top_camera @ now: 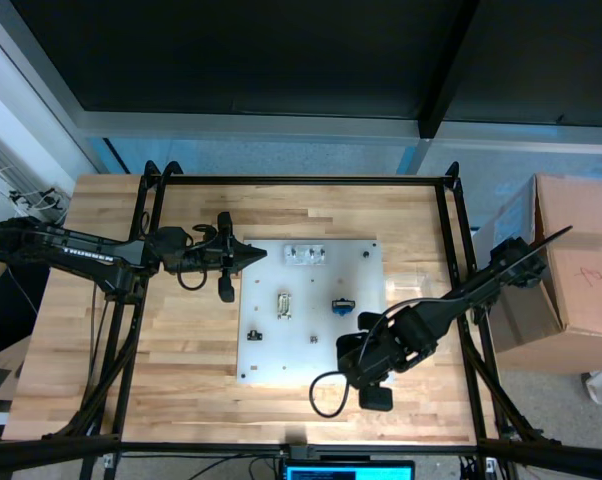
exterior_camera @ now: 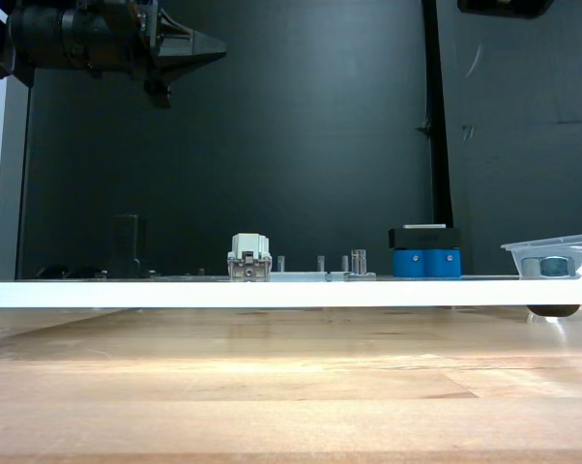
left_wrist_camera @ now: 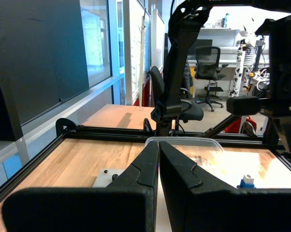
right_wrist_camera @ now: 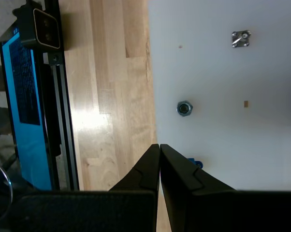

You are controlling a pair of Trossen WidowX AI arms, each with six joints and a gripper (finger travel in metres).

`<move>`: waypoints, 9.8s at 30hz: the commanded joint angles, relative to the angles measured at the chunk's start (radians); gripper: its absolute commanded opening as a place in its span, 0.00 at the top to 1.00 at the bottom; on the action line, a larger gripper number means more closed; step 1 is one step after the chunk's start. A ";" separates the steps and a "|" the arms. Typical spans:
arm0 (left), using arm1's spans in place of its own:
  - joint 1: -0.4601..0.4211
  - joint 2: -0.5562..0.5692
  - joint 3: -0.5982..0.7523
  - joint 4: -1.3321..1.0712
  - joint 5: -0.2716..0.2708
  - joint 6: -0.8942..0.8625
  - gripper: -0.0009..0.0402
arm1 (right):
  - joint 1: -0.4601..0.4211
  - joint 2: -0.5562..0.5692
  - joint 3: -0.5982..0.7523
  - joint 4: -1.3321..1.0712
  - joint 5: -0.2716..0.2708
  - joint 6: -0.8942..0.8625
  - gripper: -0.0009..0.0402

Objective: Unfasten the M12 nut and place it in the container

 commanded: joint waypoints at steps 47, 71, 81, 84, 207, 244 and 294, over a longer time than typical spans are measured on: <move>0.000 0.000 0.000 0.000 0.000 0.000 0.98 | 0.016 0.233 0.025 0.059 0.080 -0.192 0.51; 0.000 0.000 0.000 0.000 0.000 0.000 0.98 | 0.019 0.233 -0.145 0.256 0.070 -0.189 0.64; 0.000 0.000 0.000 0.000 0.000 0.000 0.98 | 0.019 0.233 -0.166 0.274 0.070 -0.194 0.88; 0.000 0.000 0.000 0.000 0.000 0.000 0.98 | 0.019 0.233 -0.167 0.275 0.071 -0.211 0.97; 0.000 0.000 0.000 -0.002 0.000 0.000 0.98 | -0.053 0.278 -0.114 0.161 0.049 0.148 0.52; 0.000 0.000 0.000 -0.002 0.000 0.000 0.98 | -0.055 0.246 -0.114 0.151 0.026 -0.725 0.96; 0.000 0.000 0.000 -0.002 0.000 0.000 0.98 | -0.052 0.108 -0.314 0.328 -0.108 -0.207 0.98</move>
